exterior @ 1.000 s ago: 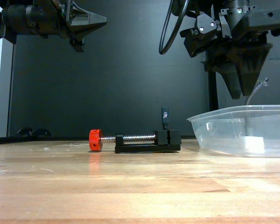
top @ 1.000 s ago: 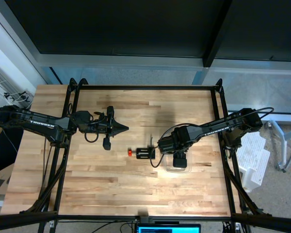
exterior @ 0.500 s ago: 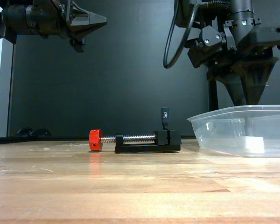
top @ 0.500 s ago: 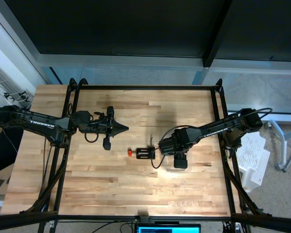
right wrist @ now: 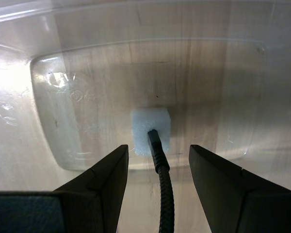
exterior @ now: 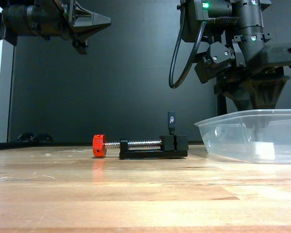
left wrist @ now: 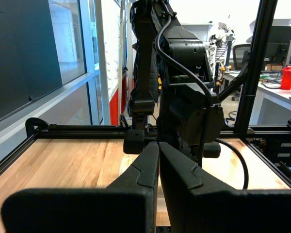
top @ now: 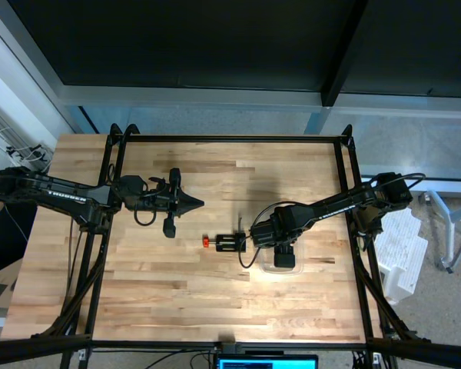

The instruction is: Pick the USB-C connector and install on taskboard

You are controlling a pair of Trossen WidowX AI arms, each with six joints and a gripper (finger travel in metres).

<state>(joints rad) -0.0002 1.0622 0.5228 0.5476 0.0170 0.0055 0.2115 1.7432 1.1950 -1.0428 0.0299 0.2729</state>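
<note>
USB-C connector sits dead btwn the spread fingers of the right gripper, neither finger touching it. Its long axis runs along the gripper's own line, stem toward the palm, plug tip away, at the white piece inside the clear tray; stuck in or just resting on it, can't tell. Closing straight in should pinch the stem. Off to that gripper's side, outside the tray, lies the taskboard. Well apart & high hangs the left gripper, fingers pressed together, so the right arm is far nearer.
</note>
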